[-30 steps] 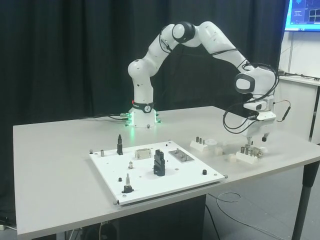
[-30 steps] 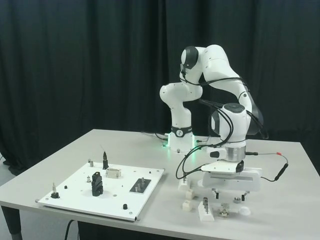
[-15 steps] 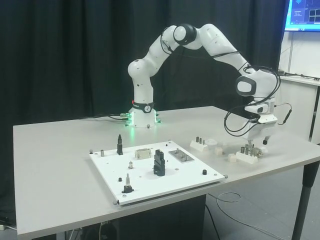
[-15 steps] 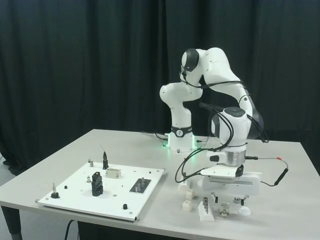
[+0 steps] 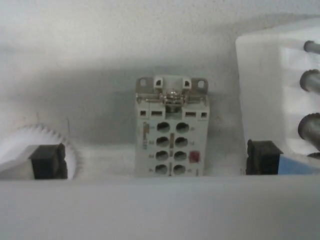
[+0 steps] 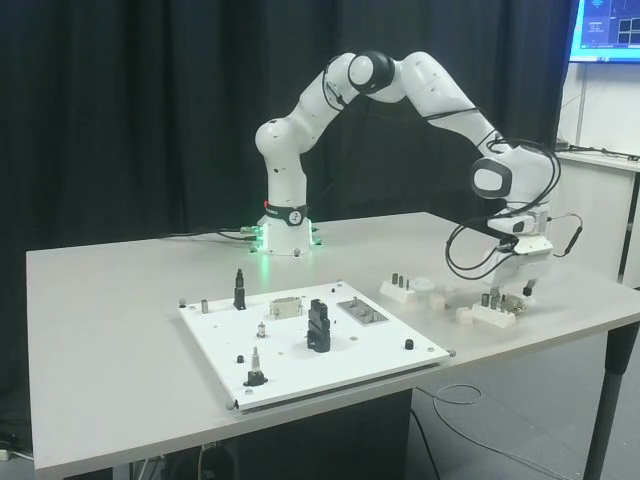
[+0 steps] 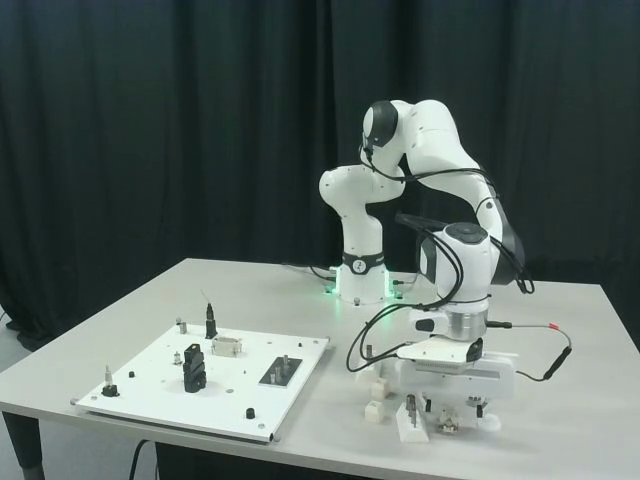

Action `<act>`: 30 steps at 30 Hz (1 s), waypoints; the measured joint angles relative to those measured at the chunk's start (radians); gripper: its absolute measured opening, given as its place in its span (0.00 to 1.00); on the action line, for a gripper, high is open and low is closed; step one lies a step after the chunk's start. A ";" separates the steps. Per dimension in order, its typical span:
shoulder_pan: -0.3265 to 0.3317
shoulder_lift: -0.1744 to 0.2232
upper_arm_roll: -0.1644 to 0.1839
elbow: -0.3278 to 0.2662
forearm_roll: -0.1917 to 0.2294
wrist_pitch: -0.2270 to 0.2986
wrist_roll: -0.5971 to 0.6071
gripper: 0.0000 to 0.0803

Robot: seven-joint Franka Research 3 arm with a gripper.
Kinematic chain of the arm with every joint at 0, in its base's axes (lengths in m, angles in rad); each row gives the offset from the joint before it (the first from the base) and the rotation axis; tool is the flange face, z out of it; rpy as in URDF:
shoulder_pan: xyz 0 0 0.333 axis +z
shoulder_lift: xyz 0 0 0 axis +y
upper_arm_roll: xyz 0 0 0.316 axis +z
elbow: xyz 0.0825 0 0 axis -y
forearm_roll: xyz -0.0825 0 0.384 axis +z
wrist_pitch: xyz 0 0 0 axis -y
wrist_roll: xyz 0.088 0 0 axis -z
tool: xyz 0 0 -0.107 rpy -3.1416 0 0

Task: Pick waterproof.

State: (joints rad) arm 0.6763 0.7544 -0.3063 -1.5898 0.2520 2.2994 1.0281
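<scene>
Now the gripper point(image 5: 155, 162) hangs low over the table point(image 5: 75, 45) with its fingers point(image 5: 48, 161) spread wide. The connector point(image 5: 170, 132) lies flat directly below, centred between them, its long axis running across the line joining the fingertips, so closing should catch its long sides.

White arm point(image 6: 420, 85), black cables point(image 7: 375, 335)
</scene>
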 joint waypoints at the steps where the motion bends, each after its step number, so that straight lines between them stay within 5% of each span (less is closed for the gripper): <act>1: 0.000 0.001 0.000 0.000 0.001 -0.002 -0.001 1.00; 27: 0.000 0.017 0.008 0.011 0.021 -0.014 -0.029 1.00; 28: -0.001 0.017 0.008 0.011 0.021 -0.014 -0.029 0.87; 30: -0.001 0.018 0.008 0.011 0.021 -0.014 -0.029 0.87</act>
State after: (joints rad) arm 0.6752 0.7723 -0.2980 -1.5790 0.2730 2.2858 0.9989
